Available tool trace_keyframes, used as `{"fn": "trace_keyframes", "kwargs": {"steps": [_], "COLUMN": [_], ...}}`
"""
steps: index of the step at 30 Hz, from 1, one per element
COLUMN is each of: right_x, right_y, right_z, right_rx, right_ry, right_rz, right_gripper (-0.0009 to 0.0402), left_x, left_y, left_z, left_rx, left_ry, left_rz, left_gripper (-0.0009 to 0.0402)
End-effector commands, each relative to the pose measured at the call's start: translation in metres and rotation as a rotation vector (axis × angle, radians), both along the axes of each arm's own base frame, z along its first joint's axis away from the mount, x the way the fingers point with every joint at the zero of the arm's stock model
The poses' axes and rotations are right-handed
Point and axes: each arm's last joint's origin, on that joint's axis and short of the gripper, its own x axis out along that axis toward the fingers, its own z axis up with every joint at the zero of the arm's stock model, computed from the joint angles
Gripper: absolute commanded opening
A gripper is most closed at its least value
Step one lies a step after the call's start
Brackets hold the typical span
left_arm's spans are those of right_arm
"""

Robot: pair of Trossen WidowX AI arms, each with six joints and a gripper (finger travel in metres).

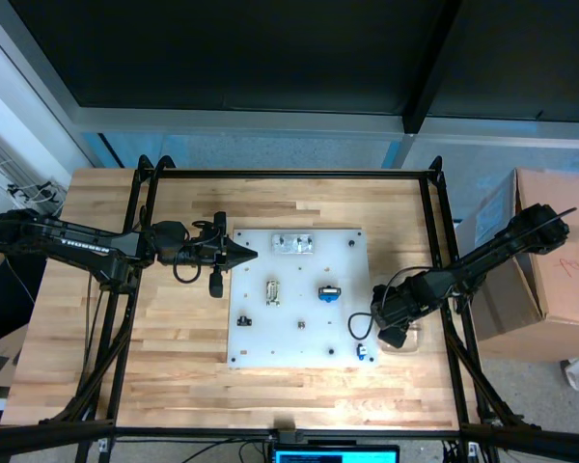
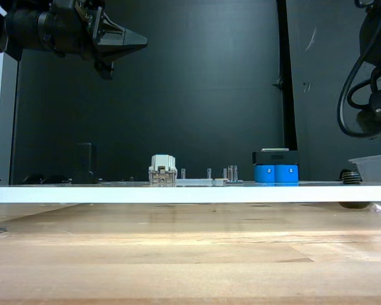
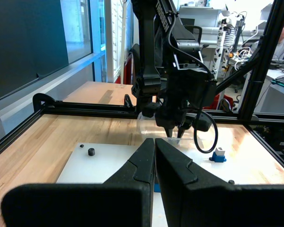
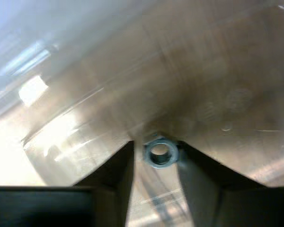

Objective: Unfasten the M12 nut and place it in the container

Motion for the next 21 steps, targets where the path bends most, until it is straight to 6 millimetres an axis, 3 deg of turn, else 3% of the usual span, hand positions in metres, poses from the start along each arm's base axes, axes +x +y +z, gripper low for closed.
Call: {"fn": "trace_keyframes", "kwargs": {"steps": [1, 5, 9, 14, 21], "right_x": [0.004, 0.008, 0.01, 0.012, 0.011], "right_y": [0.001, 0.003, 0.004, 0.005, 0.004], "right_z": [0.013, 0.023, 0.03, 0.041, 0.056], "right_rx": [-0.024, -0.028, -0.03, -0.035, -0.039], "right_ry": [-0.008, -0.009, -0.001, 0.008, 0.026], "right_rz": [0.004, 0.007, 0.001, 0.004, 0.024], "right_gripper": [0.0221, 0.0305, 0.0341, 0.0327, 0.0257], "left_x": [0.0, 0.0, 0.0, 0.0, 0.0], "left_y": [0.0, 0.0, 0.0, 0.0, 0.0], "left_z": [0.0, 0.0, 0.0, 0.0, 0.0], "left_rx": [0.0, 0.0, 0.0, 0.0, 0.0], "left_ry": [0.0, -0.001, -0.001, -0.001, -0.001], "left_rz": [0.0, 0.0, 0.0, 0.0, 0.0], "left_gripper": [0.0, 0.0, 0.0, 0.0, 0.0]}}
